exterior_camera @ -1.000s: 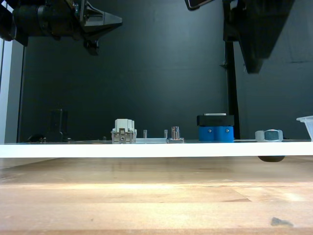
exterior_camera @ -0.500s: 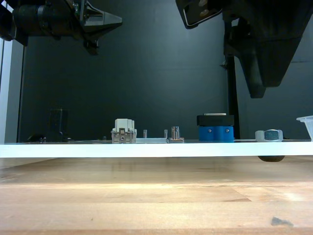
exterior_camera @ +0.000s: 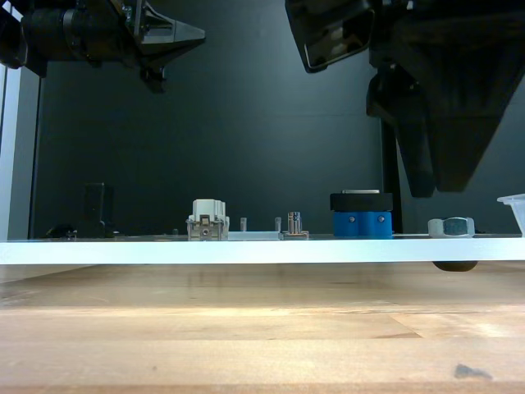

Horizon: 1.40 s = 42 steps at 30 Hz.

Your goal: Unfasten the M12 fastener and place in the container

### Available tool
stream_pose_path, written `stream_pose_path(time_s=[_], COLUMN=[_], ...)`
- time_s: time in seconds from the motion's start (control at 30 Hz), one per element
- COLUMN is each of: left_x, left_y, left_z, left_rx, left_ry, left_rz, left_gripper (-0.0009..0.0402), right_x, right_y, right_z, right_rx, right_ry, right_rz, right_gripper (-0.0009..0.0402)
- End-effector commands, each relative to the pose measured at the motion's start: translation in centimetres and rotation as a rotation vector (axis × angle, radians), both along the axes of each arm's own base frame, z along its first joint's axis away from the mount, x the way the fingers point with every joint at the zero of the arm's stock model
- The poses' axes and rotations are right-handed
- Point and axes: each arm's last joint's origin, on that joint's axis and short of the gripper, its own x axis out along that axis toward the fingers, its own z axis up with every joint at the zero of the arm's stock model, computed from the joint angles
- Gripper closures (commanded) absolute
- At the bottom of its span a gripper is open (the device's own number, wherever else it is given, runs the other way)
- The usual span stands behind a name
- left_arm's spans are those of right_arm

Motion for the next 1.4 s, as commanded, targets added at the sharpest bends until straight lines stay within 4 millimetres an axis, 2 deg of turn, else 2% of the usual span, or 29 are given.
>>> stream_pose_path(time_s=[0.03,0.63,1.4], left_x=[0.0,0.0,0.0], left_y=[0.0,0.0,0.0], left_z=[0.0,0.0,0.0], left_rx=[0.000,0.000,0.000], left_ry=[0.000,0.000,0.000], left_rz=[0.000,0.000,0.000], left_gripper=[0.0393,0.0393,0.0393], right_x=[-0.1,-0.1,-0.1], right_y=[0.0,0.0,-0.2], right_z=[-0.1,-1.7,-2.1], right_rx=[0.000,-0.007,-0.005], right_ry=[0.003,0.014,0.011], right_rz=[0.007,0.019,0.018], right_gripper=[0.0141,0.0141,0.0144])
